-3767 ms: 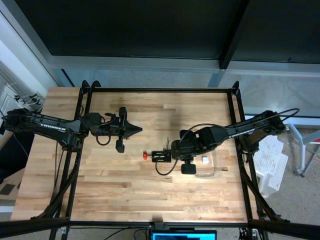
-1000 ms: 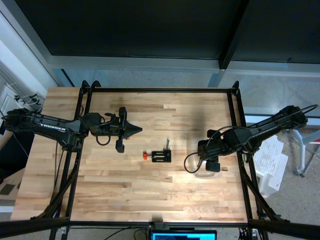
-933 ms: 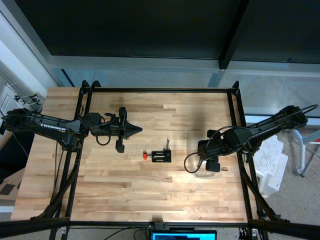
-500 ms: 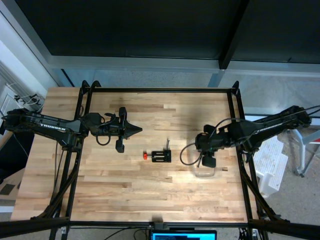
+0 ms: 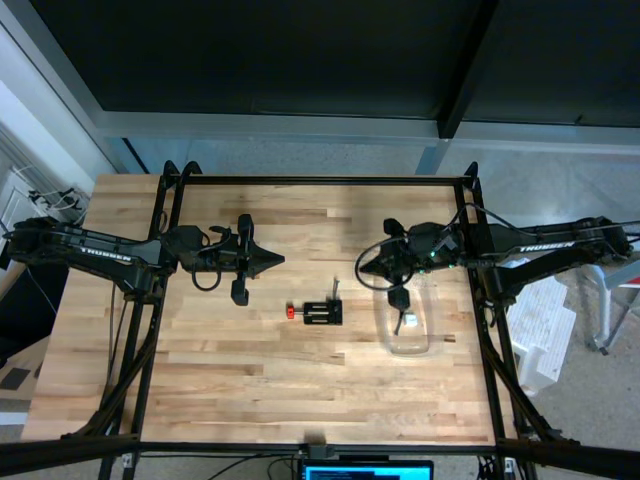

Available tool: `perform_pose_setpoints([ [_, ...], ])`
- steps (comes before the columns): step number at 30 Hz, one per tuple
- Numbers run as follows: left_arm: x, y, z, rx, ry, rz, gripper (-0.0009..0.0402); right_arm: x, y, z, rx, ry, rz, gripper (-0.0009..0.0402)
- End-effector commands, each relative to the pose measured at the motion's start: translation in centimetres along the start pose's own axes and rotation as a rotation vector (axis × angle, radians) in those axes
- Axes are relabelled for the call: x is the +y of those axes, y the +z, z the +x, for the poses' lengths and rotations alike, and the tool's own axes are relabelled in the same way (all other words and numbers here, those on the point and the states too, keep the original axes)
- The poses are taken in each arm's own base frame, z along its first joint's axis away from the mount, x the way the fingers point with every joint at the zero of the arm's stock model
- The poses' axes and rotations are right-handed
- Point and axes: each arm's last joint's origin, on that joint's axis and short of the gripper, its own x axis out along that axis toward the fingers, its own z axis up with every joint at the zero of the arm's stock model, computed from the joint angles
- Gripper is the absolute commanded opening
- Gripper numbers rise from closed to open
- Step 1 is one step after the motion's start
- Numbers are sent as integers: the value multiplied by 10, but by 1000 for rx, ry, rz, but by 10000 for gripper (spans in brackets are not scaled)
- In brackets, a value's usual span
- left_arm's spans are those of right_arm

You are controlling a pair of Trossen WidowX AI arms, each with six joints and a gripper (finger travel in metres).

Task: Remove the USB-C connector from taskboard and place in the container

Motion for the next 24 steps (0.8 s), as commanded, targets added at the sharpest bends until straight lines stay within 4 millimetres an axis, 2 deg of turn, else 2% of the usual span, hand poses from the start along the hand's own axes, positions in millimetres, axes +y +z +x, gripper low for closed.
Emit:
perform_pose_setpoints([
  [1,0,0,0,-1,0,0,0,-7,4,5,-130,66,15,0],
  [8,0,0,0,-1,0,0,0,-14,-2,13,-345,28,-16,0],
  [15,0,0,0,0,0,0,0,-14,-9,16,-435,26,-40,0],
  [24,0,0,0,0,0,0,0,-14,-9,14,-524,23,-34,0],
])
